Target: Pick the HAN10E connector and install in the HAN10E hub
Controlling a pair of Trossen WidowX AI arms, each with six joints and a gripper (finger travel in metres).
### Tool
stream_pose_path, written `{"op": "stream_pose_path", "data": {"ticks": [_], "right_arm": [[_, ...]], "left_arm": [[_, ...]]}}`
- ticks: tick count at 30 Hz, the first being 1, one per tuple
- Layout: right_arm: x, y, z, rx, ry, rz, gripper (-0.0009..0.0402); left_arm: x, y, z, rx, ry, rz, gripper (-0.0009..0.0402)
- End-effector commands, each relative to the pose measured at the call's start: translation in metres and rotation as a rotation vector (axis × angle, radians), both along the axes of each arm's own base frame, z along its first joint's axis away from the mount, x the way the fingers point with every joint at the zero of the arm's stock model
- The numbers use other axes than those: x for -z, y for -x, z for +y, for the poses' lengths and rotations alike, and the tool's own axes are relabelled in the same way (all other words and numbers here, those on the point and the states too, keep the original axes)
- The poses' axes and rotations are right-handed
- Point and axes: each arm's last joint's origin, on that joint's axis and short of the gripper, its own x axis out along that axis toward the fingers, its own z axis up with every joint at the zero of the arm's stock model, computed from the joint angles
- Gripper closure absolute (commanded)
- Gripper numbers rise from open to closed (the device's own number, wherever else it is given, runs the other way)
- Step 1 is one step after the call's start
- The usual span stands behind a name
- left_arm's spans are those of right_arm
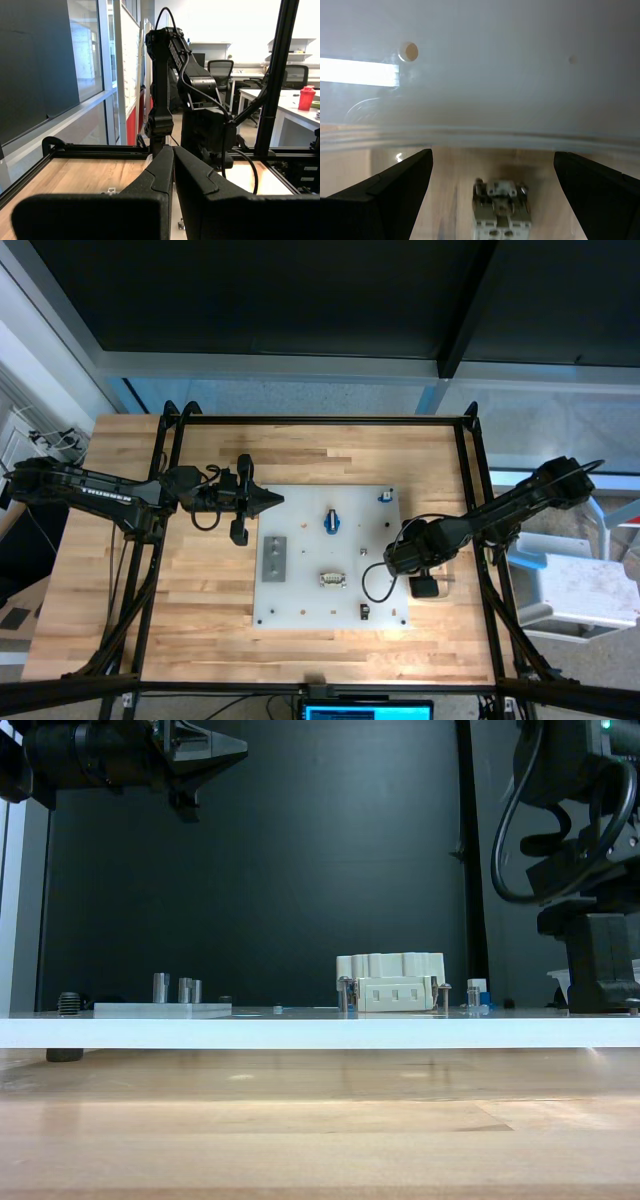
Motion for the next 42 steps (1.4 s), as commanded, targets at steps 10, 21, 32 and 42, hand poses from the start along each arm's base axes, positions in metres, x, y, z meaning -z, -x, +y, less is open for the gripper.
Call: {"op": "stream_pose_path", "data": {"ticks": [10, 21, 32, 42], "right_arm": [[0.0126, 0.0042, -0.0018, 0.001, 0.012, 0.031, 0.0099], [0.0158, 0.0050, -0.0020, 0.000, 0.009, 0.021, 0.0209], [0.0159, 0.0051, -0.0020, -0.002, 0.008, 0.021, 0.0363], [0.0159, 0.0050, -0.0019, -0.001, 0.008, 0.020, 0.0391]], "left_arm": [[0.0000, 0.0000, 0.0000, 0.000, 0.000, 0.000, 0.0393], [0.0000, 0.0000, 0.0001, 0.000, 0.000, 0.000, 0.0393], [0.0000, 0.0000, 0.0001, 0.000, 0.000, 0.000, 0.0393], [0.0000, 0.0000, 0.0000, 0.000, 0.000, 0.000, 0.0393]]}}
